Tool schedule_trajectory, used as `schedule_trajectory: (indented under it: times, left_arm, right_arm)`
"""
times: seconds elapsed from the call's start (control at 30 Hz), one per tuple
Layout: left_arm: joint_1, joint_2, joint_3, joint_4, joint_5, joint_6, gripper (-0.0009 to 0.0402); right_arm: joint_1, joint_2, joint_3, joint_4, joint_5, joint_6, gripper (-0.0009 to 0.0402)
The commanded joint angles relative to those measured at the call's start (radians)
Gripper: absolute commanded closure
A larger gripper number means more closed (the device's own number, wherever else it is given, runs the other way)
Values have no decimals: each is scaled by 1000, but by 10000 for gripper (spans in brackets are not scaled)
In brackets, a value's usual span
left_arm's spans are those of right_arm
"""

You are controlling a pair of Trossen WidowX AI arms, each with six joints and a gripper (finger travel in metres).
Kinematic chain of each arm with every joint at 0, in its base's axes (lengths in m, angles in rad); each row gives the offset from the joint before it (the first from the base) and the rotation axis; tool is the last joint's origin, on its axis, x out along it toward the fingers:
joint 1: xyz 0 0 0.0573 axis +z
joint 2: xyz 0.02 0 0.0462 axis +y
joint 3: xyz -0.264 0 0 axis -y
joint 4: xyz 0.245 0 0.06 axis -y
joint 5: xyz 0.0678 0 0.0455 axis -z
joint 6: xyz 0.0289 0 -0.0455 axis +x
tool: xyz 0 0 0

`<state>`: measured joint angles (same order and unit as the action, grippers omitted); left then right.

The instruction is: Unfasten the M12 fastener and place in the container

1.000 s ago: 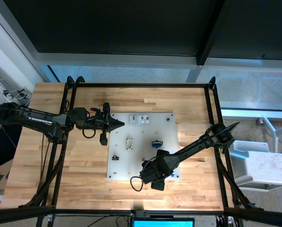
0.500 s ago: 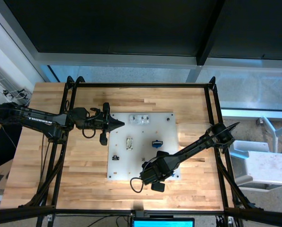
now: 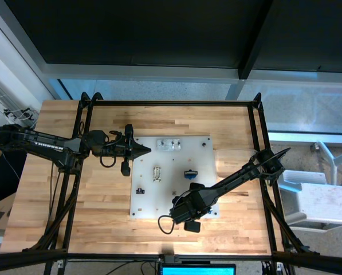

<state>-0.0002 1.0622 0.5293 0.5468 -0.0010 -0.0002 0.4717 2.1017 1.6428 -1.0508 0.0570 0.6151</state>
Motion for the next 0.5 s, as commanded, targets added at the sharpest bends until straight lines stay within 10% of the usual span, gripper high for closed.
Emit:
schedule_trajectory:
  times: [0.03,0.5]
  left_arm:
    - [0,0,0,0,0,0,393]
    - [0,0,0,0,0,0,393]
  right_arm:
    - [0,0,0,11,3,-72,384]
    - [0,0,0,17,3,-673,384]
